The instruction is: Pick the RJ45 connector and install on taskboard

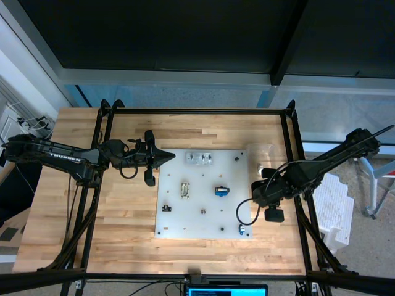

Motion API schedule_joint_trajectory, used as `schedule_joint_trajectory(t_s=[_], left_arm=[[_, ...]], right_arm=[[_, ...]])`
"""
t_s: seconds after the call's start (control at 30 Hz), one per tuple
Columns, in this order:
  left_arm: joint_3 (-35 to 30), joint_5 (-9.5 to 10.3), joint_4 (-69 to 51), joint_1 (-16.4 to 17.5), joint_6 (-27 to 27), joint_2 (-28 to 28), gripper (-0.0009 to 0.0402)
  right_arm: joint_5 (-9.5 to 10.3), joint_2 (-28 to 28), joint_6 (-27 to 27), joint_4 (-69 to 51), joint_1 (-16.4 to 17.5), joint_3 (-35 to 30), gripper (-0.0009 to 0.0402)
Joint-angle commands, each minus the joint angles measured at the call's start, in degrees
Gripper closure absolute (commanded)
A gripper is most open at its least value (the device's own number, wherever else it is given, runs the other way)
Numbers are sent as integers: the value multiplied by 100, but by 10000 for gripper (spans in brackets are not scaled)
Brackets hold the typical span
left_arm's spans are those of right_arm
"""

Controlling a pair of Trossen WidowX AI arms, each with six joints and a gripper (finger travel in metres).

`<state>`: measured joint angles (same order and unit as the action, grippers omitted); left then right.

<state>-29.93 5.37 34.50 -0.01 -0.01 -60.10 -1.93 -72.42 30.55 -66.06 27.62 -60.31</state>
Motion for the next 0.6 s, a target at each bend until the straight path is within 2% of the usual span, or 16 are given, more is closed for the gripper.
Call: schedule_joint_trajectory(t_s=[0.03,0.33,0.5,0.6], left_arm=[[-2,0,0,0,0,0,393],[-2,-2,0,0,0,-2,393],[-2,0,2,2,0,0,393],[-2,0,2,0,0,0,393]], right_arm=[[-2,-170,125,94,181,2,393],[-13,-872,376,118,518,-612,393],[-144,-1231,413,129,623,-953,393],[-155,-1449,415,129,695,-1134,393]])
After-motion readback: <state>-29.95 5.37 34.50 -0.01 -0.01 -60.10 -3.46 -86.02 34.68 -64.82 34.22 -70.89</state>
